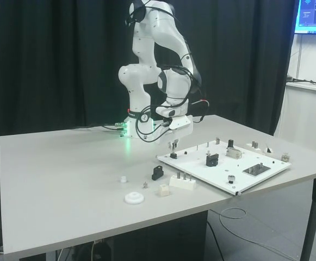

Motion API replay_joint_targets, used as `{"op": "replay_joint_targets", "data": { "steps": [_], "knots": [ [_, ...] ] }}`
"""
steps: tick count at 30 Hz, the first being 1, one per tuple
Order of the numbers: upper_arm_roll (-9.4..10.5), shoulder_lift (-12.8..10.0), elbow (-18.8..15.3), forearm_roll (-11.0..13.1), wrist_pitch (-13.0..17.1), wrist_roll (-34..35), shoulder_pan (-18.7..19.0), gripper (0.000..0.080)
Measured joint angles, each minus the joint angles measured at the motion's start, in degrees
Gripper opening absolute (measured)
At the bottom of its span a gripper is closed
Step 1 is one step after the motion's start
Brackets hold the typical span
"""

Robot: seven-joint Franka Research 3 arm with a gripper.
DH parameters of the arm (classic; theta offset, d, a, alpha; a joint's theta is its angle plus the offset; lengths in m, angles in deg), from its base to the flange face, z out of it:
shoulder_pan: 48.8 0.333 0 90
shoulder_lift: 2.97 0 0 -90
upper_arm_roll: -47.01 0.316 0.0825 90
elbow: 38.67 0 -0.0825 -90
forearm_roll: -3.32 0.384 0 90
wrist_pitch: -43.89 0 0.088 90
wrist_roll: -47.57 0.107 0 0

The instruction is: Insert Ethernet.

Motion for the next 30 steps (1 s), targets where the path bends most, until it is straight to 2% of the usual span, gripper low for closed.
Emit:
{"op": "replay_joint_targets", "data": {
  "steps": [30],
  "knots": [
    [0.1, -0.4, -0.1, 1.4, 0.0, 0.0, 0.2, 0.0071]
  ]
}}
